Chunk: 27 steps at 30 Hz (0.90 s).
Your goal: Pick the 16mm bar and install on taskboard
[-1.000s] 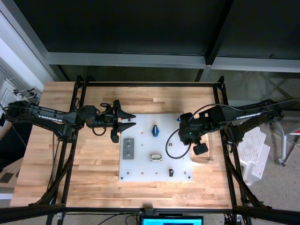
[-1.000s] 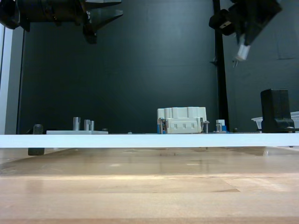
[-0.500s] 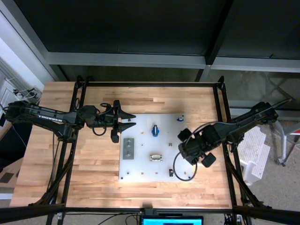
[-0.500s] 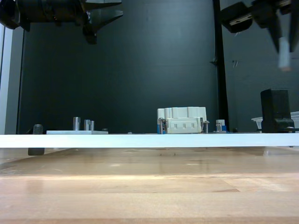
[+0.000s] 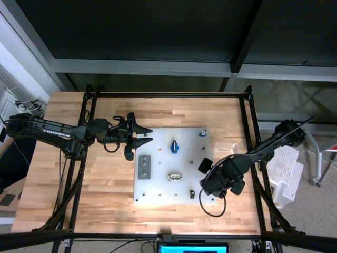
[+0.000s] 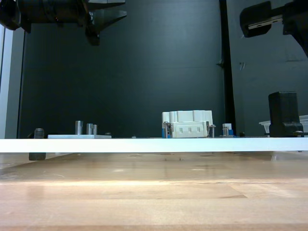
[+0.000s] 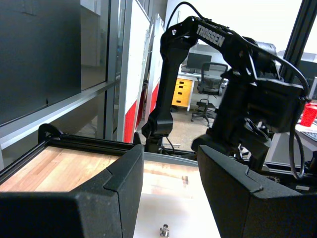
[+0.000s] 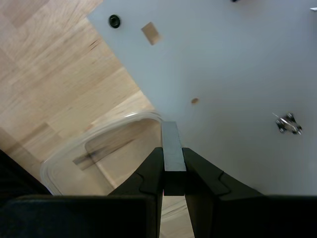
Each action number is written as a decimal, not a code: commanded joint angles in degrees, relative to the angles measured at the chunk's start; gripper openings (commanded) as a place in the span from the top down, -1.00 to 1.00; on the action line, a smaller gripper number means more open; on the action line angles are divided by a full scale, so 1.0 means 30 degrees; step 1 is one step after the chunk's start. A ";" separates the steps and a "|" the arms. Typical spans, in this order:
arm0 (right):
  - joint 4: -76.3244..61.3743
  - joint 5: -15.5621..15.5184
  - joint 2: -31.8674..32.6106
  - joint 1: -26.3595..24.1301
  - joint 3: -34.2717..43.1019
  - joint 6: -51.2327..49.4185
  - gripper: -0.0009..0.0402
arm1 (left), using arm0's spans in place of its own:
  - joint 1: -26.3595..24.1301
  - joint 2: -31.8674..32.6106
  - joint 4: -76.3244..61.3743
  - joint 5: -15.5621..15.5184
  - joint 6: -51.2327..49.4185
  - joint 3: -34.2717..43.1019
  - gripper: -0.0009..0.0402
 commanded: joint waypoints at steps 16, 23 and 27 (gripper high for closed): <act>0.0750 0.1406 0.3024 0.1413 0.2266 -0.3439 0.96 | 0.0007 0.0000 -0.0007 0.0000 0.0007 0.0015 0.24; 0.1355 0.1406 0.3016 0.2273 0.1727 -0.4830 0.96 | 0.0000 0.0000 0.0000 0.0000 0.0007 0.0015 0.24; 0.1785 0.1413 0.3024 0.2579 0.1479 -0.5617 0.96 | 0.0000 0.0000 -0.0007 0.0000 0.0007 0.0015 0.24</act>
